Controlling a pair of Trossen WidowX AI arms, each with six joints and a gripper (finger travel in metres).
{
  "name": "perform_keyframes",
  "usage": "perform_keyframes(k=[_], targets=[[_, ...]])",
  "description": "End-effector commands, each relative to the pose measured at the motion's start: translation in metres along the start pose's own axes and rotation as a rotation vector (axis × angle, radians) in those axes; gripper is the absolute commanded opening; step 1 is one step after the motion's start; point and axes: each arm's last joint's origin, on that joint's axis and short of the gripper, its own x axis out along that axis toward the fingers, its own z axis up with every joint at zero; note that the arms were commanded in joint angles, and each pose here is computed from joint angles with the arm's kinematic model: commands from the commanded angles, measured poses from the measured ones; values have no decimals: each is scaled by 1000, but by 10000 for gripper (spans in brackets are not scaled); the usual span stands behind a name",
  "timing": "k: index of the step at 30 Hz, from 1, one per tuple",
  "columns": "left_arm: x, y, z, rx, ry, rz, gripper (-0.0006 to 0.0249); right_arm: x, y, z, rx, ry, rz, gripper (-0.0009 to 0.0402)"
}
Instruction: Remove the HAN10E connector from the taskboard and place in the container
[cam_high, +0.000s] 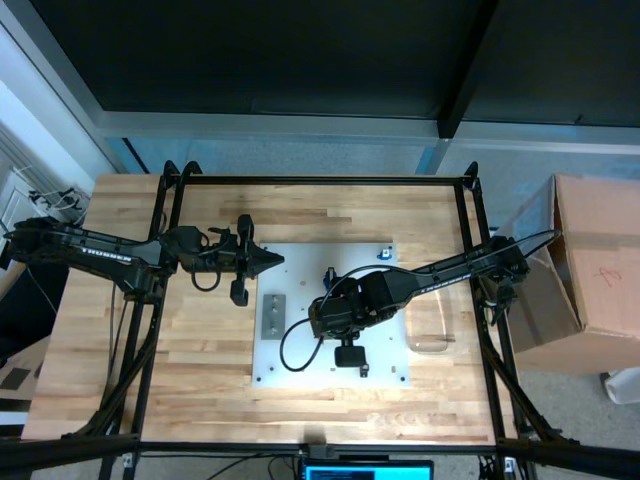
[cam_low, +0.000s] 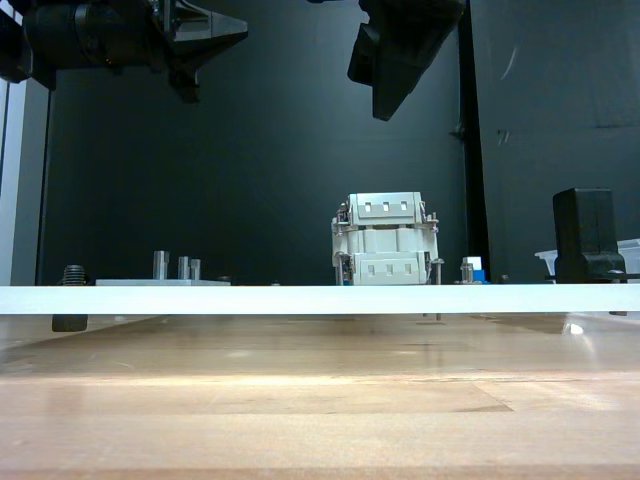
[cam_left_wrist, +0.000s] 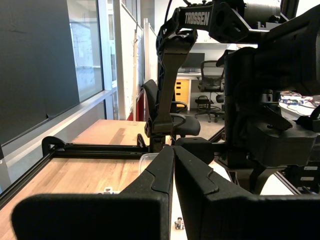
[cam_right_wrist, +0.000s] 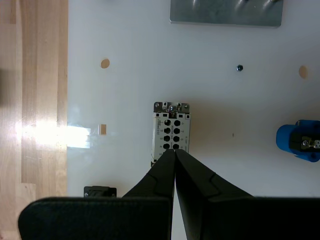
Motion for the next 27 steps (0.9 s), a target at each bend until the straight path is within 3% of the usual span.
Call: perform_keyframes(k=[1, 10, 14, 18, 27], targets=[[0, 0, 0, 0, 0, 0, 0, 0, 0, -1, 13, 10, -2, 14], [0, 0, 0, 0, 0, 0, 0, 16, 1, 0, 87, 50, -14, 175], [0, 0, 0, 0, 0, 0, 0, 27, 1, 3, 109, 69, -22, 228], [0, 0, 0, 0, 0, 0, 0, 40, 2, 5, 112, 86, -28, 252], [0, 0, 0, 0, 0, 0, 0, 70, 4, 6, 106, 143, -33, 247]])
